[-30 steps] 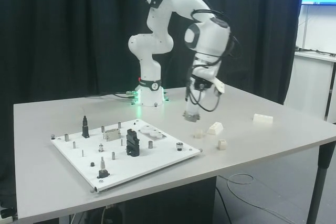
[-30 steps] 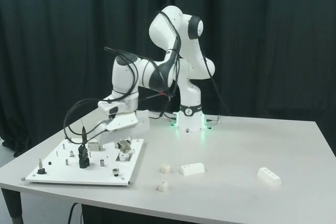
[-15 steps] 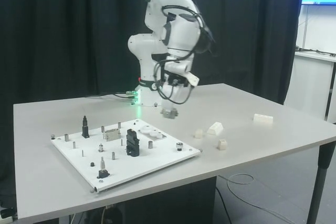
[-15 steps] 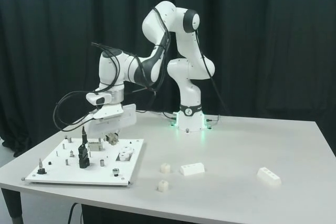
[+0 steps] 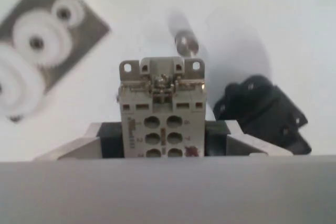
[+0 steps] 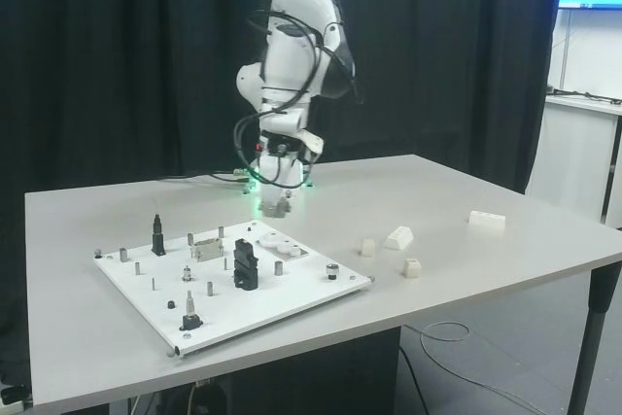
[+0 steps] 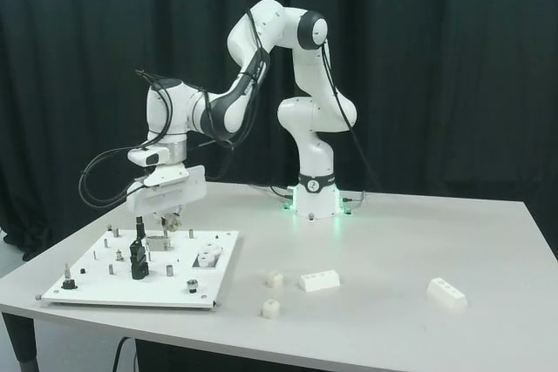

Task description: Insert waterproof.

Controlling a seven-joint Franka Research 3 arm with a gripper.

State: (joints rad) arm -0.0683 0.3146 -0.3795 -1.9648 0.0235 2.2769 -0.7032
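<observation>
Here claw [image 7: 164, 213] clamped on waterproof connector [image 5: 161, 113], hanging just above white board [image 7: 96, 289], near black plug [image 5: 261, 109].

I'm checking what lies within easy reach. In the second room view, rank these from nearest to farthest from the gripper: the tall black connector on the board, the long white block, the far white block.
From the gripper:
1. Tall black connector, on the board just below it.
2. Long white block, mid-table, off the board.
3. Far white block, toward the table's opposite end.
</observation>
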